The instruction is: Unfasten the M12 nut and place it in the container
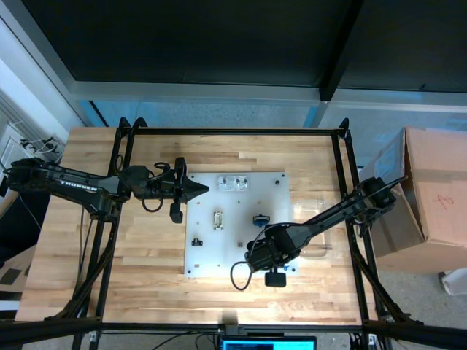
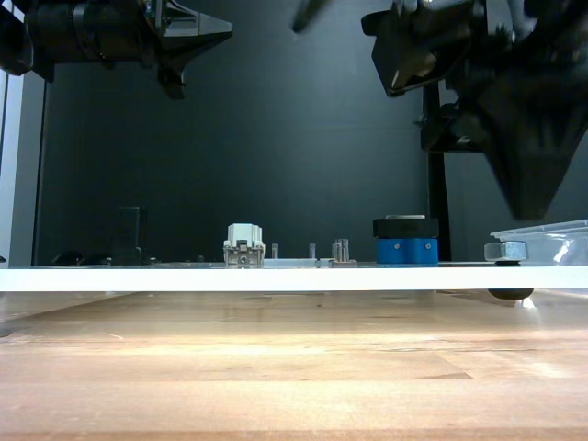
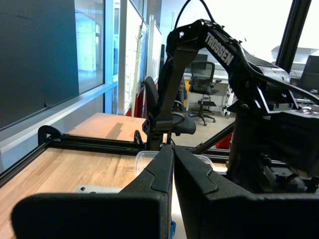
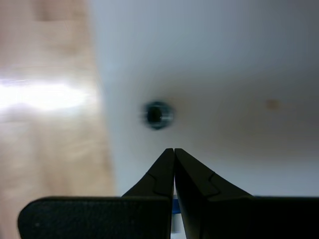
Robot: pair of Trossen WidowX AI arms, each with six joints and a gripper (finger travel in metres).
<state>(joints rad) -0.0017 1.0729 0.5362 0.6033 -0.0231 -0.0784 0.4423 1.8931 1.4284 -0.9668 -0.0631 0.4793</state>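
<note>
Right end effector (image 4: 174, 149) above nut (image 4: 157, 115); left end effector (image 1: 204, 189) over board (image 1: 219, 261).

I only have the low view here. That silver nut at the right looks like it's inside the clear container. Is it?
Observer: No. The right wrist view shows the nut on the white board, apparently on its stud, outside the container.
Operator: Is the right end effector gripping anything?
Observer: No. The right end effector hangs above the nut, fingers shut on nothing.
Operator: Where is the left one?
Observer: The high view puts the left end effector over the board's far left part, and its wrist view shows it shut and empty.
</note>
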